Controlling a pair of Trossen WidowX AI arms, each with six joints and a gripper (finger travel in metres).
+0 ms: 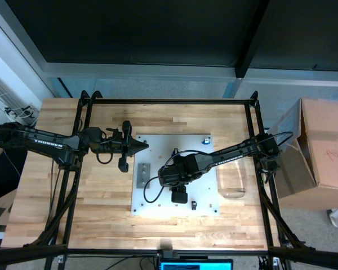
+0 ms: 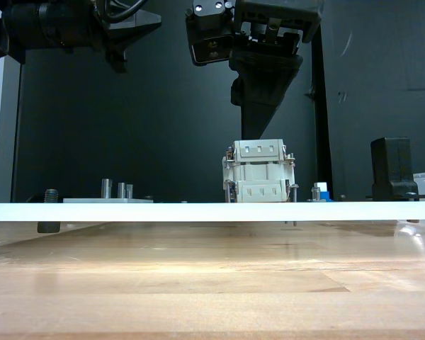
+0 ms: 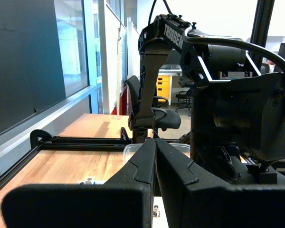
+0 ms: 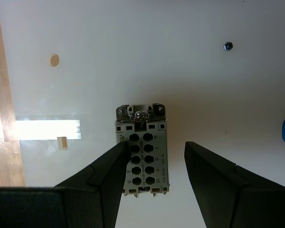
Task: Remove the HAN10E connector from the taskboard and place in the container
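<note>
The HAN10E connector (image 4: 142,149) stands upright in its seat on the white taskboard (image 1: 208,191), and nothing grips it yet. The right claw (image 4: 156,146) hangs over it with its fingers apart, one on each side of the connector. The step in hand appears to be the descent for the grasp.

In the right wrist view the connector does not sit in the middle of the opening. It lies close to one finger (image 4: 107,173), while the other stands well apart from it. It would be good to shift the claw sideways until the body is centred, so that both pads meet it at the same time and do not push it askew. The fingers should probably go down along the long flat sides, clear of the metal screws at the ends. The pull should then be straight up, because a tilted pull may jam the plug in its base.

The left claw (image 1: 136,145) is held high over the left edge of the board, with its fingers pressed together and holding nothing.

The clear container (image 1: 232,183) rests on the tabletop (image 1: 101,225) just beside the right edge of the board. Nothing can be seen inside it. A cardboard box (image 1: 321,146) stands beyond the right side of the tabletop, and its inside is hidden.
</note>
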